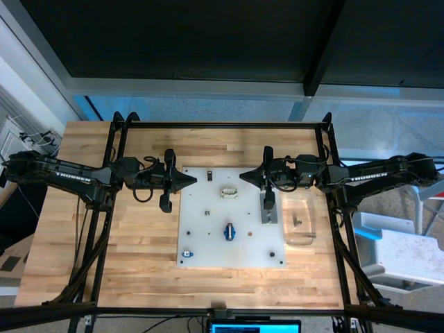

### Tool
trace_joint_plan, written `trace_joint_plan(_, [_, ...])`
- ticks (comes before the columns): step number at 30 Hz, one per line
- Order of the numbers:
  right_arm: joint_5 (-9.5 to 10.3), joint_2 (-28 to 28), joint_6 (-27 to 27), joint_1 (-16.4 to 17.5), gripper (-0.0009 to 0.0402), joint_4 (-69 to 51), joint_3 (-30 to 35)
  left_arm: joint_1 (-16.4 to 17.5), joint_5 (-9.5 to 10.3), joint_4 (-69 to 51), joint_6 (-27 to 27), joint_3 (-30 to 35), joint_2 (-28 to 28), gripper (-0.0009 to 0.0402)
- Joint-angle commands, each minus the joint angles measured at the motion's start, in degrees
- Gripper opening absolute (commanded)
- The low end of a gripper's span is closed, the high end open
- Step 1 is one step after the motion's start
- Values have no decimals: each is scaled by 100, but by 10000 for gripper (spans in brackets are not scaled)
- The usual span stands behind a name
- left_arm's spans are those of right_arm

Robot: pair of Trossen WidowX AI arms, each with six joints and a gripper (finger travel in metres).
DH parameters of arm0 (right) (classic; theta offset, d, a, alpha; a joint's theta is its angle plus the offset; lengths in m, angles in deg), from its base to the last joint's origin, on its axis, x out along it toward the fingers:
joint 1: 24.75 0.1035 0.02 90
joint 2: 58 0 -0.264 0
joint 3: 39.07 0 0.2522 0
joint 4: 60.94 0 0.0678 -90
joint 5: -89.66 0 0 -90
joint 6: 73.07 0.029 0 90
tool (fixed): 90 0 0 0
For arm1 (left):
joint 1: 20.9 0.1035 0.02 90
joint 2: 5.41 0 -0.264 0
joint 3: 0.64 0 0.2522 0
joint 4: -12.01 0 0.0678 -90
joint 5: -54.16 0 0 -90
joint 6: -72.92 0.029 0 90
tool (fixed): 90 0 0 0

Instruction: Pick the 16mm cylinder and place it in the taskboard

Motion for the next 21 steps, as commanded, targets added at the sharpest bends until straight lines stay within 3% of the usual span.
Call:
trace_joint_plan(1, [2, -2, 2, 13, 0, 4, 0, 2, 0, 0, 2, 2, -2, 0])
trace_joint_plan(18, [44, -2, 243, 17, 0, -13, 2, 4, 0, 0, 2, 2, -2, 0])
trace_joint_plan(21, [46, -2, 315, 17, 0, -520, 153, 2, 0, 0, 2, 2, -2, 0])
